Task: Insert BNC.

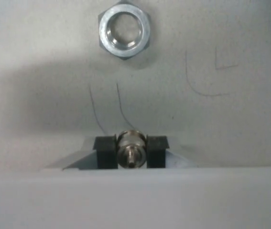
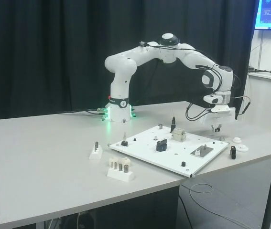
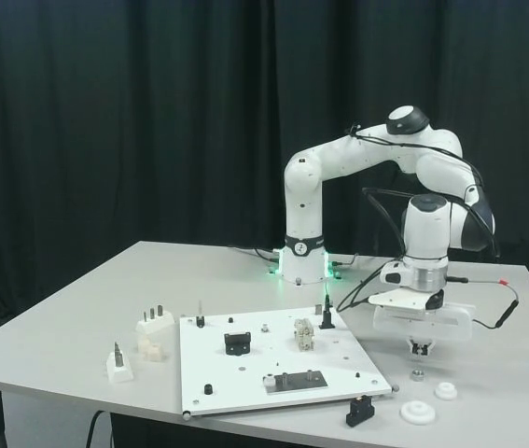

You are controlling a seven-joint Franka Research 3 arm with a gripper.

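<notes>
In the wrist view my gripper (image 1: 131, 153) is shut on the metal BNC connector (image 1: 130, 149), which sits between the two black fingers (image 1: 105, 151) with its pin end showing. A metal hex nut (image 1: 124, 29) lies on the grey table just beyond it. From the room views, the gripper (image 2: 216, 126) (image 3: 420, 346) hangs low over the table, beside the right edge of the white task board (image 2: 140, 153) (image 3: 199, 373), above the nut (image 3: 417, 375).
The board carries several small fixtures, among them a black block (image 3: 237, 343) and a grey plate (image 3: 292, 380). White peg holders (image 3: 155, 329) stand to its left. Two white discs (image 3: 418, 411) and a black part (image 3: 361, 409) lie near the table's front right edge.
</notes>
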